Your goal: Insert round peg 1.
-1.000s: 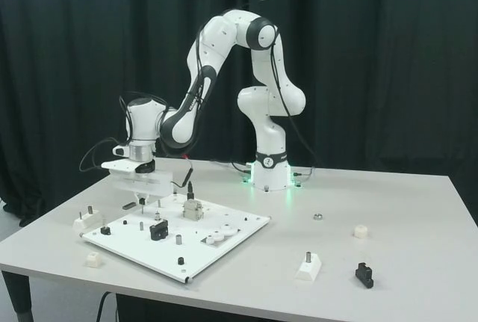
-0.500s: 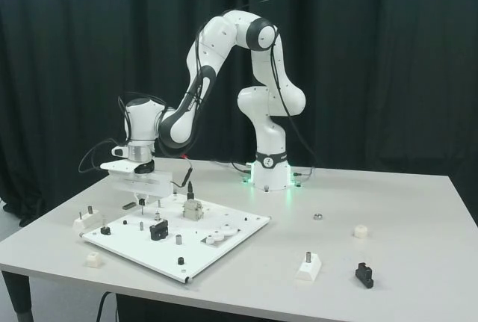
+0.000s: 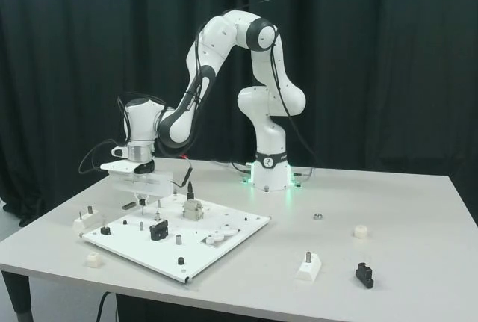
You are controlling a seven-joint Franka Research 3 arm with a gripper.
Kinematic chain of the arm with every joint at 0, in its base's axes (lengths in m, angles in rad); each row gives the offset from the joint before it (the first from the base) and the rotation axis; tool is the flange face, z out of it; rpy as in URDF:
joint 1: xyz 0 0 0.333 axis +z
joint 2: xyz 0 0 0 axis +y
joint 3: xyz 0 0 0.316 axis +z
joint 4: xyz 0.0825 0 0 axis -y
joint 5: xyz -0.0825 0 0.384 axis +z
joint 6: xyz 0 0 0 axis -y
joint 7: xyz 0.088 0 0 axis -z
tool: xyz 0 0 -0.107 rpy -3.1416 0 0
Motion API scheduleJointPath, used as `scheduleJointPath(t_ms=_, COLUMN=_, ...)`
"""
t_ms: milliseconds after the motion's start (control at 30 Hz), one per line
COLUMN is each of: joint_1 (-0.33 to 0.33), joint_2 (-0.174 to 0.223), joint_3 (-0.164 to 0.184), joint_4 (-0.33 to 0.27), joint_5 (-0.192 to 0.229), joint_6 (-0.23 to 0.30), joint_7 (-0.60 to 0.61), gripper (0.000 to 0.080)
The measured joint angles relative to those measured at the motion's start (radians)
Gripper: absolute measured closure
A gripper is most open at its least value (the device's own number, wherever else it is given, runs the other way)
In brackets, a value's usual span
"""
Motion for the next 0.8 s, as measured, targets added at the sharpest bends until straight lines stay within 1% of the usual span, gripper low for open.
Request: scheduleJointPath(t_ms=800, joint_1=0.0, joint_2=0.006, joint_3=0.004, joint_4=0.01, joint_5=0.009, joint_6=-0.005, joint_7=-0.007, gripper=0.0771)
